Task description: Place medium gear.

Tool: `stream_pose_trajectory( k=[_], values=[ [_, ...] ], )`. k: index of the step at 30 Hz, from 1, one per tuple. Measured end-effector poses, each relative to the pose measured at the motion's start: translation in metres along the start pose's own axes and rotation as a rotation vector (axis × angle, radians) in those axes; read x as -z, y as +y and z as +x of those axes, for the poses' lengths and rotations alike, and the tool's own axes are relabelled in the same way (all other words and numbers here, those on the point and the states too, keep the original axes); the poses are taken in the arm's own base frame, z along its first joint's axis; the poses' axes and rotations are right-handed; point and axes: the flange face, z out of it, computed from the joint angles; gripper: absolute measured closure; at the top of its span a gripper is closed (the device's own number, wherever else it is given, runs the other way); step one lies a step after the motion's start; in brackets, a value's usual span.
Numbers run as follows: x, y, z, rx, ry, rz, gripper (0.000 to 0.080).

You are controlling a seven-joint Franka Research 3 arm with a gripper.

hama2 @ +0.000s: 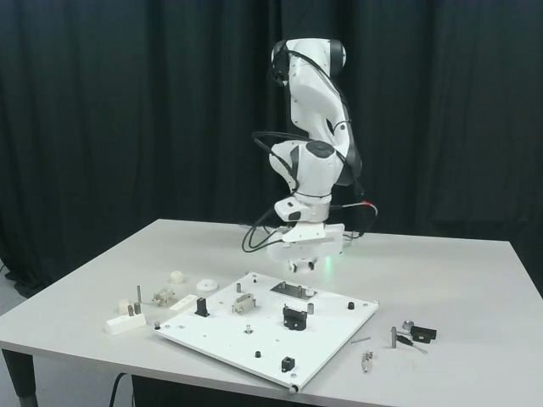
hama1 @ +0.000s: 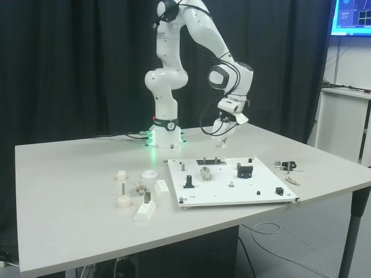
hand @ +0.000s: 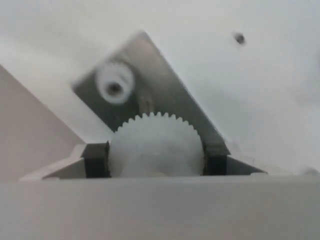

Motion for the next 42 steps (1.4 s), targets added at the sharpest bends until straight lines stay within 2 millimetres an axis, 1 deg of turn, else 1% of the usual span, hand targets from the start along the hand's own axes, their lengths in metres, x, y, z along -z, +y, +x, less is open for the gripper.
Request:
stream_pose_trajectory(
  k=[8, 15, 31, 37, 42],
  values=[
    [0.012, -0.037, -0.008, -0.019, 0.035, 0.033, 0.0406],
    [0.017, -0.076, -0.022, -0.035, 0.052, 0.036, 0.0406],
    [0.014, -0.170, -0.065, -0.118, 0.057, 0.058, 0.0406],
    [0.012, -0.196, -0.072, -0.136, 0.056, 0.072, 0.0406],
    [0.009, -0.214, -0.071, -0.149, 0.051, 0.084, 0.0406]
  ],
)
